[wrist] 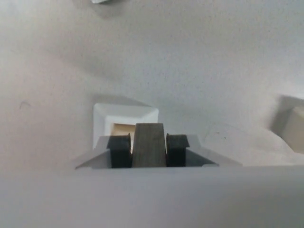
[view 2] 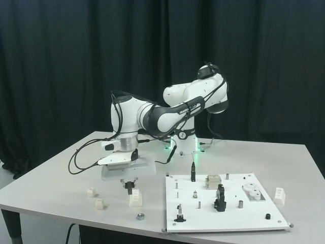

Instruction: Insert square peg 4.

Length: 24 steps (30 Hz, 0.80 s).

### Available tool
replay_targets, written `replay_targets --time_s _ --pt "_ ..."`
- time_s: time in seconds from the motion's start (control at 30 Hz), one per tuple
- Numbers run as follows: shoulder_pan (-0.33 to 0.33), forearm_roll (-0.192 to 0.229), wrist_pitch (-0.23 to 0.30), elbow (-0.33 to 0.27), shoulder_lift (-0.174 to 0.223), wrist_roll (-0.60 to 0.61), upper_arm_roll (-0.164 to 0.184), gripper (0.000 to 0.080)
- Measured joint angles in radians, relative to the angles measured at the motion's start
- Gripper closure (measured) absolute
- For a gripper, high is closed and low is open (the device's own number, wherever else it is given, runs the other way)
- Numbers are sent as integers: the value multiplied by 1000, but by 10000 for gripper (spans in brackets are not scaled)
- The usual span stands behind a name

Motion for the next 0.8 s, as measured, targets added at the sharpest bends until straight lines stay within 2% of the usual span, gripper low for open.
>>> replay_targets --time_s 0.27,0.47,0.6,0.8 --pt "0 0 -1 3 1 -122 0 647" --pt "0 -1 0 6 5 -145 2 647" --pt "0 -1 1 7 8 -136 3 647" --pt "-1 -1 1 7 8 -34 4 647"
